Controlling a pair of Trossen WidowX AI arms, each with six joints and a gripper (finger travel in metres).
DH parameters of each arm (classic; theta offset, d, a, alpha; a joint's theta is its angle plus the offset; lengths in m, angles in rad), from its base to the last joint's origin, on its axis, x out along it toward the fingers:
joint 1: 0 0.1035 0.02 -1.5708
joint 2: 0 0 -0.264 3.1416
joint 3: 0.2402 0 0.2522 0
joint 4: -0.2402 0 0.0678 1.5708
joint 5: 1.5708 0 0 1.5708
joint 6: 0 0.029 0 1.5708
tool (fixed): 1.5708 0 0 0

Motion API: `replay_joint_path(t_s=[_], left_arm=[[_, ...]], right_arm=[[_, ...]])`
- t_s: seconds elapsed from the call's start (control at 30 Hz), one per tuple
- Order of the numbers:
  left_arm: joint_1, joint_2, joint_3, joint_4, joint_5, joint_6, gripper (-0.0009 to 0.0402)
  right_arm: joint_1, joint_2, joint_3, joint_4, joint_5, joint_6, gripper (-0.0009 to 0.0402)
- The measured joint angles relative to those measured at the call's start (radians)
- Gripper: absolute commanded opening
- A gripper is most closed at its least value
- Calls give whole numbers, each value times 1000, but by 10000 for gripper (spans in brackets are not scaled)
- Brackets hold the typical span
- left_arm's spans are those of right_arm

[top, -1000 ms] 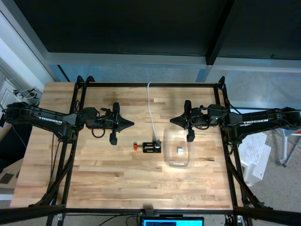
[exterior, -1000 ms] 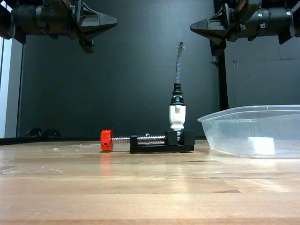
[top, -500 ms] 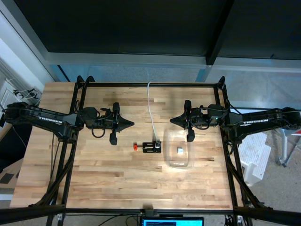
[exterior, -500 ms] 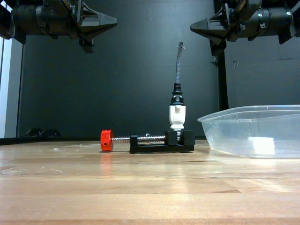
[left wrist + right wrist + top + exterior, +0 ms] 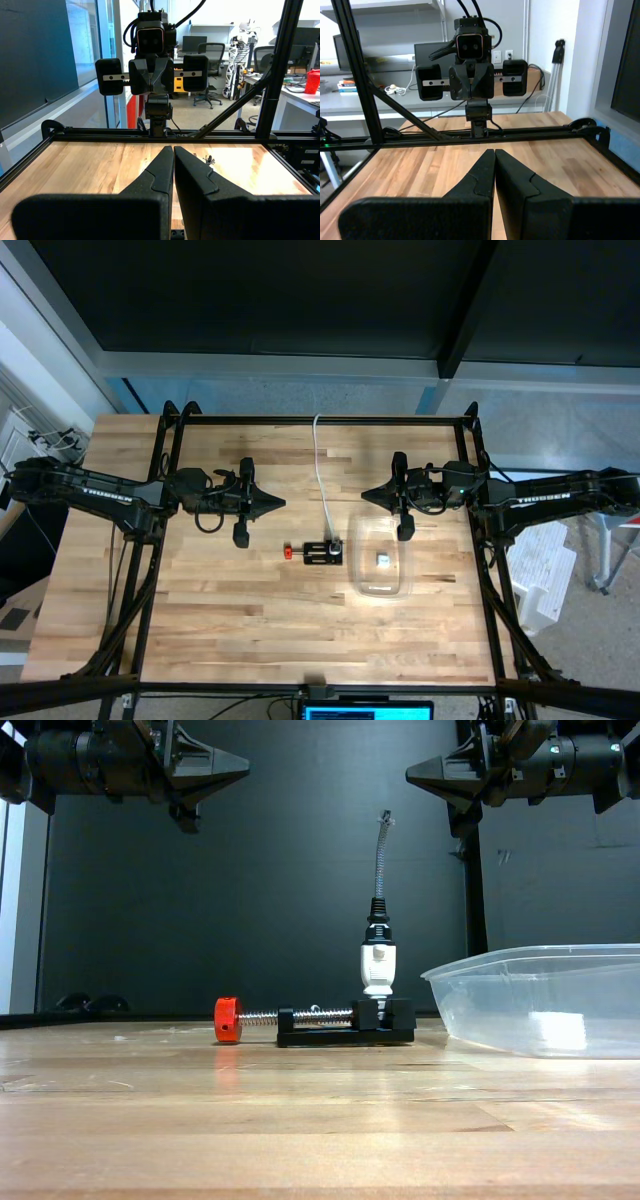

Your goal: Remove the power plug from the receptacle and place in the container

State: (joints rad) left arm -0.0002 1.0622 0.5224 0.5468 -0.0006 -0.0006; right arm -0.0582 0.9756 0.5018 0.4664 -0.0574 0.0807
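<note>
Pale butcher-block planks make up the table [image 5: 250, 620], ringed by a black frame, with dark panels beyond its far edge. Near the table's middle sits a black mini vise [image 5: 345, 1023] with a red knob [image 5: 228, 1019] pointing toward the left edge. It clamps the white receptacle [image 5: 378, 966] upright. The power plug [image 5: 377, 925] is seated in the top of the receptacle, its short cord stub standing up and bending slightly at the tip. A long white cable [image 5: 320, 470] runs from the vise toward the far edge. Just beside the vise, on the side of the right edge, lies the clear container [image 5: 470, 1005], with a small white block [image 5: 382, 559] inside. Both arms hang well above the table, pointing inward at each other. The left pincer [image 5: 173, 150] is closed on nothing, fingers pressed together – and the right pincer [image 5: 494, 152] likewise, high over the container's far end.
</note>
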Motion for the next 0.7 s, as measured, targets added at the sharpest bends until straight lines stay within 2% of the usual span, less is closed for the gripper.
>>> replay_joint_path(t_s=[0.17, 0.53, 0.7], left_arm=[[0, 0, 0, 0, 0, 0, 0], [0, 0, 0, 0, 0, 0, 0], [0, 0, 0, 0, 0, 0, 0]], right_arm=[[8, 2, 77, -217, -22, 18, 0], [19, 10, 231, -738, -23, 16, 0], [40, 74, 304, -872, -21, 15, 0]])
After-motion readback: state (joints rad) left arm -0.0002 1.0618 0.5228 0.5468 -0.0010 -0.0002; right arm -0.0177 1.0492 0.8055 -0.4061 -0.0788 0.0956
